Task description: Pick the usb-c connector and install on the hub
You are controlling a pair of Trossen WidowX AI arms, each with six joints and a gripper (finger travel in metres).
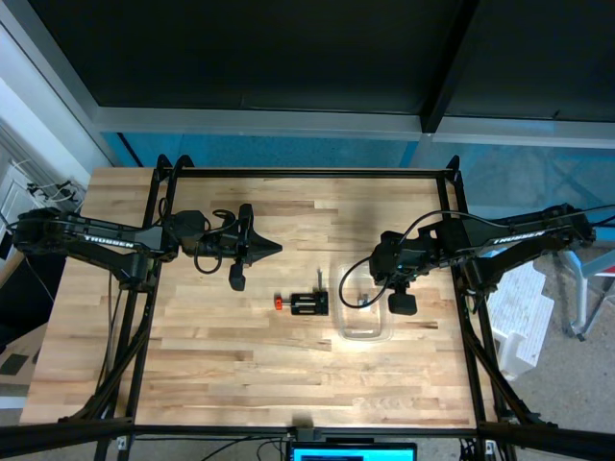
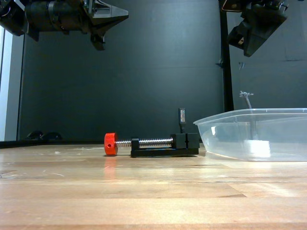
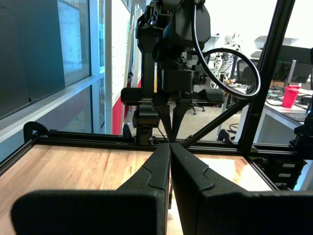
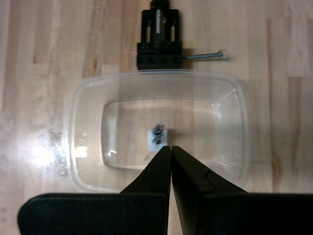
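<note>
A small white block with a dark connector part and a thin upright stem (image 4: 157,136) stands free on the floor of a clear plastic tub (image 1: 342,322); the low view shows the block (image 2: 256,147) through the tub wall. I cannot tell whether this is the usb-c connector. My right gripper (image 4: 170,148) hangs shut and empty high above the tub (image 4: 88,98). A black vise with a red knob (image 2: 165,143) clamps a small black upright piece (image 2: 182,117) left of the tub. My left gripper (image 1: 277,248) is shut and empty, held high over the table's left half, pointing right.
The vise (image 1: 307,304) lies just left of the tub. A black metal frame (image 1: 307,174) borders the wooden table at the back and sides. Bare wood (image 1: 250,375) fills the near half.
</note>
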